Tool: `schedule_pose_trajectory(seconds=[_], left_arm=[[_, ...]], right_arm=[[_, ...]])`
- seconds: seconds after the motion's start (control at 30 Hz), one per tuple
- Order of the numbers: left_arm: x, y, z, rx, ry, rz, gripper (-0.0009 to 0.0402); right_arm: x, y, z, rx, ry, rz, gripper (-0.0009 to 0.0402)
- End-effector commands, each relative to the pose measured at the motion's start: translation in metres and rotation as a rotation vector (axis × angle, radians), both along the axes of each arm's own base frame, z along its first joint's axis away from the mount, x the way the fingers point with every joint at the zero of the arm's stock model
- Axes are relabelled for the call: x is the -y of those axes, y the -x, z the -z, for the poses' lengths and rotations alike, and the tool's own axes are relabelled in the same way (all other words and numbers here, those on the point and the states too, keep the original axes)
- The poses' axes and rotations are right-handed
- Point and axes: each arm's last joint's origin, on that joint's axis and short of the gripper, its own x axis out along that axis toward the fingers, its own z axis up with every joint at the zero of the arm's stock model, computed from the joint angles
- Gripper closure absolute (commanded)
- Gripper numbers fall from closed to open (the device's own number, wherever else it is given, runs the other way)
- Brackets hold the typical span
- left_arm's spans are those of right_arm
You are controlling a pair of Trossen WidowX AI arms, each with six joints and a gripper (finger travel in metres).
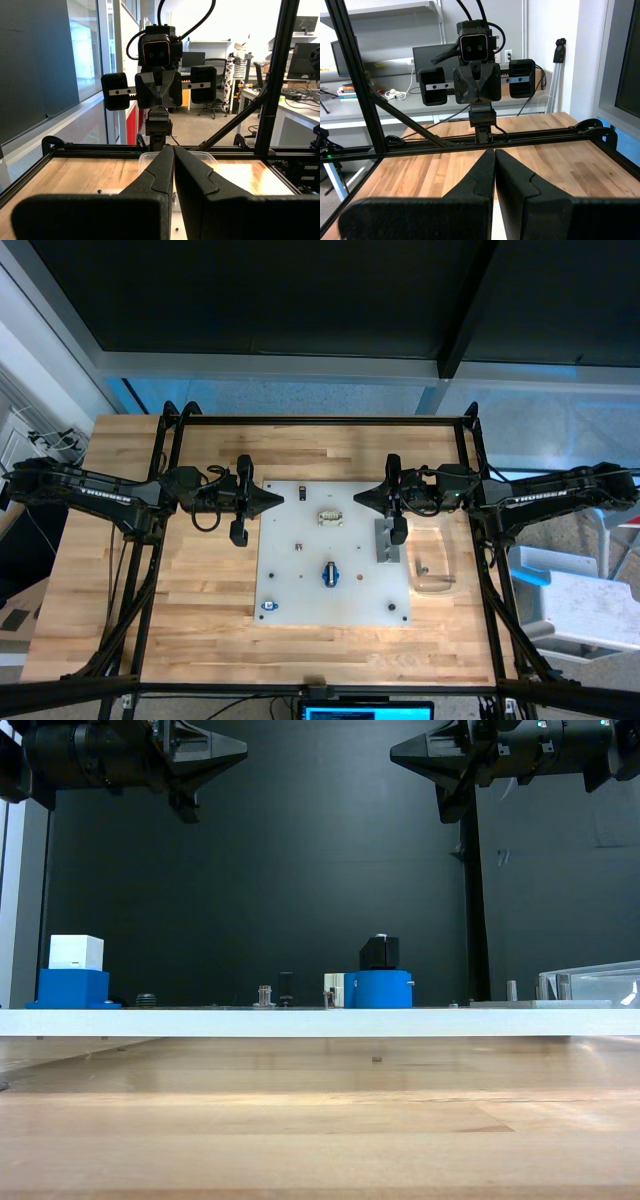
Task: Pick the 16mm cylinder and place it in the taskboard
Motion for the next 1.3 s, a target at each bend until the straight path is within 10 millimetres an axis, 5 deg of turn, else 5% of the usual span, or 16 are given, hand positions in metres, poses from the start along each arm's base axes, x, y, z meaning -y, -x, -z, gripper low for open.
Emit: schedule_pose_trajectory(seconds=[0.03, 0.83, 1.3], left_arm=[[0.000, 0.000, 0.000, 0.000, 0.000, 0.000, 0.0393], [0.000, 0.000, 0.000, 0.000, 0.000, 0.000, 0.0393], [0.000, 0.000, 0.000, 0.000, 0.000, 0.000, 0.0393]], right_arm=[[0.000, 0.000, 0.000, -0.021, -0.002, -0.001, 0.0393], [-0.004, 0.011, -0.023, -0.563, -0.012, -0.036, 0.0393], [-0.014, 0.029, -0.016, -0.834, -0.078, -0.045, 0.0393]])
